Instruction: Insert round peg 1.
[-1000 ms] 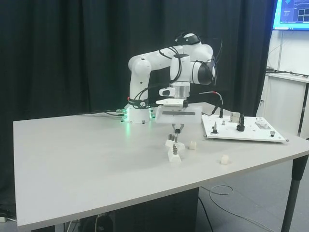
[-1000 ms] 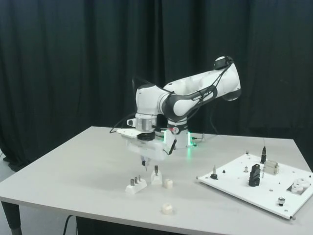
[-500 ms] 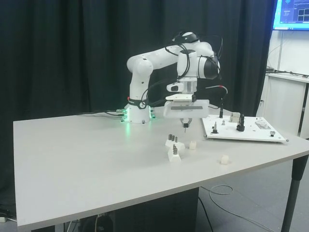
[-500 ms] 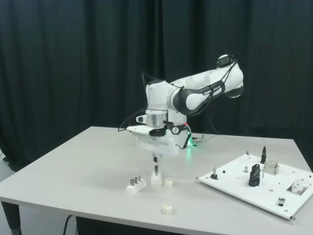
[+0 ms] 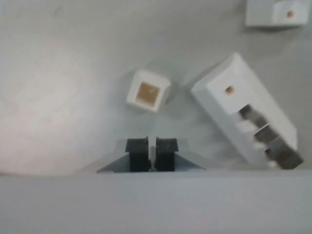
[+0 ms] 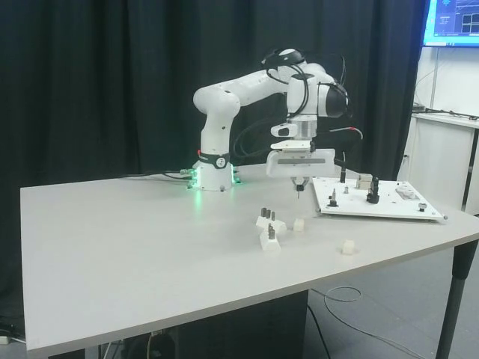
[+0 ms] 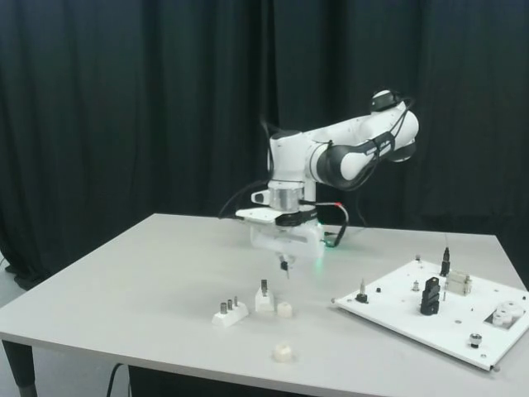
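My gripper (image 5: 152, 153) is shut on a thin round peg (image 5: 152, 145) that stands upright between the two black fingers. In the room views the gripper (image 6: 299, 182) (image 7: 284, 265) hangs well above the table, between the peg holders and the white board (image 6: 389, 210) (image 7: 388, 318). A long white holder block (image 5: 246, 109) lies below it, with one bare hole and several grey pegs standing in it. This holder (image 7: 230, 313) is seen on the table beside a small holder (image 7: 264, 301) with one peg.
A small white cube (image 5: 147, 91) (image 7: 284, 310) with a square recess sits close to the holders. A round white piece (image 7: 283, 353) (image 6: 347, 247) lies nearer the table's front edge. Several black and grey fixtures stand on the board.
The arm has lifted off the peg holders and swung toward the white board, carrying the peg. The holders and loose pieces have stayed put.
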Robot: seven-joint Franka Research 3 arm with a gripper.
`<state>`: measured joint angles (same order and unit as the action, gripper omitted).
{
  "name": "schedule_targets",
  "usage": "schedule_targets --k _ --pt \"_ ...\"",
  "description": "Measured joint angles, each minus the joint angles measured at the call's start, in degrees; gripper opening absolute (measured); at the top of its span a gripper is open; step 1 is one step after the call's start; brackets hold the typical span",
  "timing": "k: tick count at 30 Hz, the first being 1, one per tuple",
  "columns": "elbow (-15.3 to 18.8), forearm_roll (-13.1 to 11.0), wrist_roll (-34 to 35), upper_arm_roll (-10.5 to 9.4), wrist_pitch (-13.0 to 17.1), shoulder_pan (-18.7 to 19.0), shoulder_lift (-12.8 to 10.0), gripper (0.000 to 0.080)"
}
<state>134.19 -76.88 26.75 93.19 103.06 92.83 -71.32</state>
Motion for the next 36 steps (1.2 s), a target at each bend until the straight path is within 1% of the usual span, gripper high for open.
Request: schedule_targets --k 8,16,26,36 --pt "0.68 1.07 2.83 0.53 0.00 4.24 0.12 0.0028" --pt "1.12 2.34 5.87 0.97 -0.18 8.63 0.72 0.0028" --pt "2.11 3.40 11.29 1.23 -0.93 14.93 0.93 0.0028" --pt "2.53 4.40 17.51 1.23 -1.05 20.89 0.94 0.0028"
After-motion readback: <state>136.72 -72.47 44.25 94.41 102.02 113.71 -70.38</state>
